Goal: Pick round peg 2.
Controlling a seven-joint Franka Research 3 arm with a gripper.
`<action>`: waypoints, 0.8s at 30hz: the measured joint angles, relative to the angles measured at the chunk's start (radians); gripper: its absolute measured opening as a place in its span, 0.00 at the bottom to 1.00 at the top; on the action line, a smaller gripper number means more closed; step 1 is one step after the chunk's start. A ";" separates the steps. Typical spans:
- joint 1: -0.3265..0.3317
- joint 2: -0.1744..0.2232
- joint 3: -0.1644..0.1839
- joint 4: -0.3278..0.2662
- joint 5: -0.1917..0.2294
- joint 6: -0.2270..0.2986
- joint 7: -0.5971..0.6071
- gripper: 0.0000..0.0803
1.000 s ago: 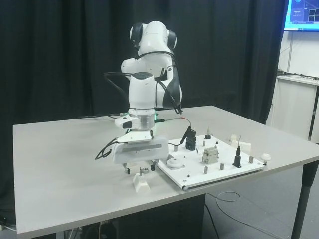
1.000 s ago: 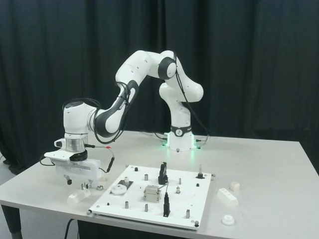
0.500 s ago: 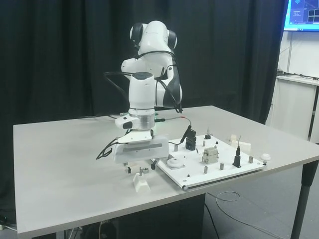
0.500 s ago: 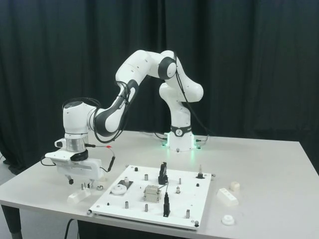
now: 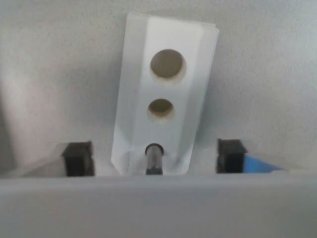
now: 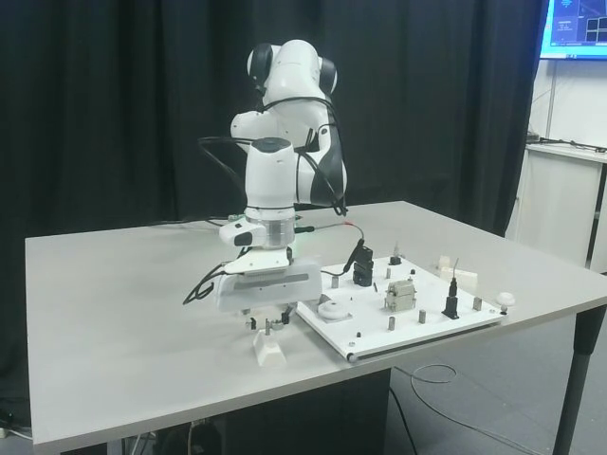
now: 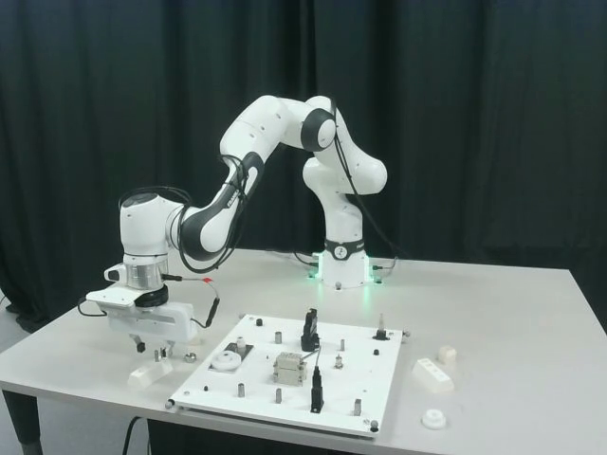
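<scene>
Matte grey table (image 6: pixel 114 284); flat white assembly board (image 6: pixel 417 327) near its front edge, bare tabletop beyond. Beside the board, a white wedge-shaped holder block (image 5: pixel 163 89) with two round empty holes. Gripper (image 5: pixel 154 157) wide open, straddling round peg 2 (image 5: pixel 154 157), a slim metal pin upright in the block.

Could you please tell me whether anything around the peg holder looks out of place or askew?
Nothing stands out. The white peg holder lies flat on the grey table beside the white board. One peg stands upright in it, between the open gripper fingers; its two other holes are empty.
</scene>
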 joint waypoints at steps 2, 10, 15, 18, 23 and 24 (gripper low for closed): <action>0.000 0.000 0.000 0.000 0.000 0.000 0.000 1.00; -0.001 0.003 -0.002 0.000 0.000 0.000 0.001 0.40; -0.001 0.004 -0.003 0.000 0.001 0.000 0.001 0.40; -0.001 0.004 -0.003 0.000 0.001 0.001 0.001 0.40; -0.001 0.004 -0.003 0.000 0.001 0.001 0.001 0.08; -0.001 0.004 -0.003 0.000 0.001 0.001 0.001 0.08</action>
